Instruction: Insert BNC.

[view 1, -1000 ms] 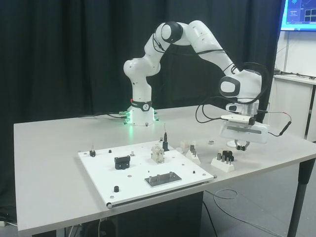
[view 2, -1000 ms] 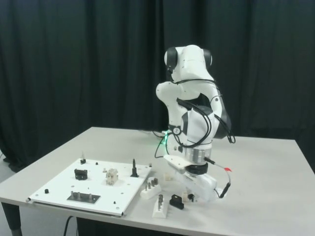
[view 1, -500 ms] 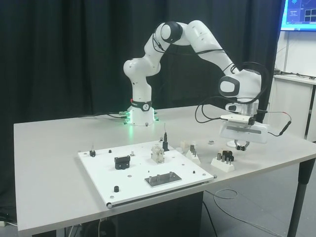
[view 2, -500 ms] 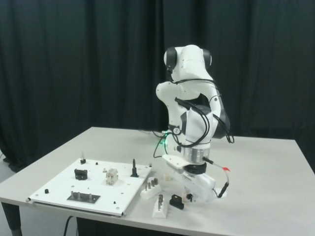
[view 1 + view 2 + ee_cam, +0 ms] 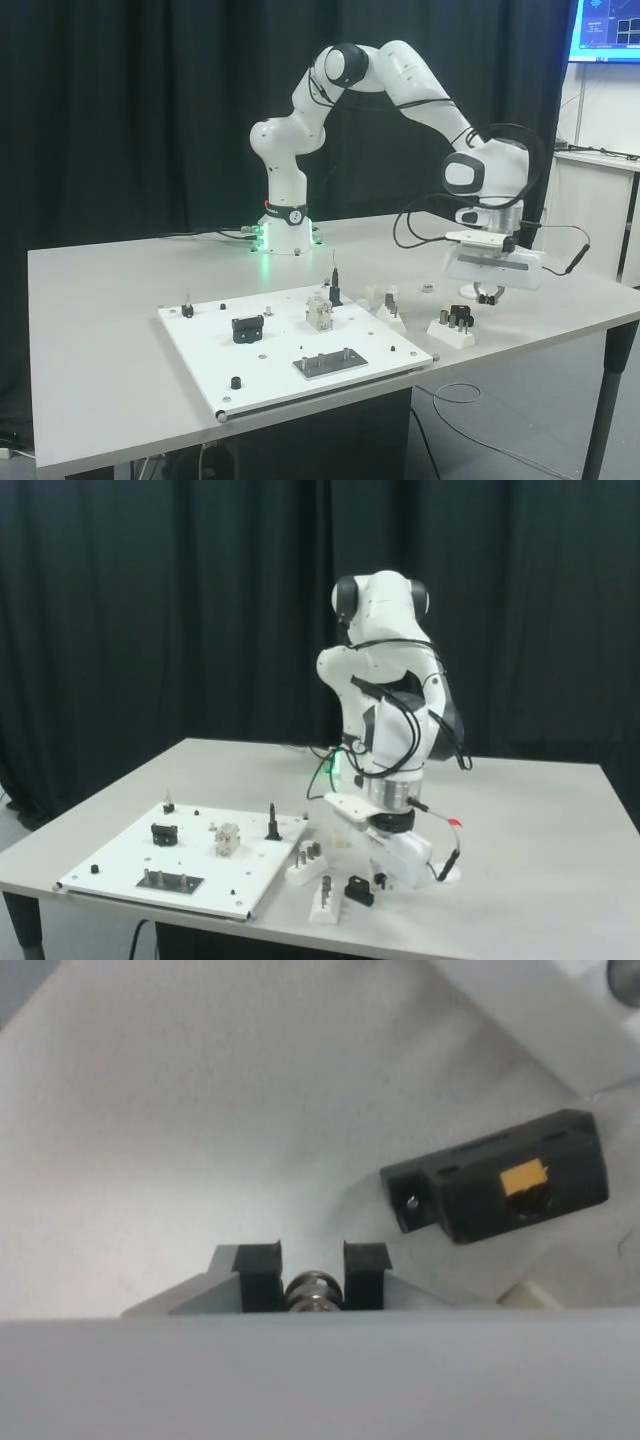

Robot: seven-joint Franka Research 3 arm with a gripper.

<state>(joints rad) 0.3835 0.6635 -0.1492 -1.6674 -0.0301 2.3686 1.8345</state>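
The grey table (image 5: 120, 300) carries the white arm (image 5: 400, 70), bolted at the far side with a green glow at its base (image 5: 262, 238). A white board (image 5: 290, 345) of small fixtures lies well off to one side of the gripper (image 5: 490, 293), which hangs low near the table's front edge.

Both room views show the arm bent over and the gripper just above the table, beside a white holder block (image 5: 452, 330) with upright pins; only the second room view shows a small black part (image 5: 358, 890) on the table right next to the gripper (image 5: 380, 882) and close to the table's front edge. Neither room view shows what sits between the fingers.

The wrist view does: the two black fingertips (image 5: 258, 1272) stand a narrow gap apart, clamped on a metal cylindrical BNC connector (image 5: 313, 1290) between them. Below the gripper (image 5: 313, 1278) is bare table, and a black connector block (image 5: 500, 1188) lies on it close by, apart from the fingers.

Open table spreads behind the gripper toward the arm's base; the front edge is near on the other side.
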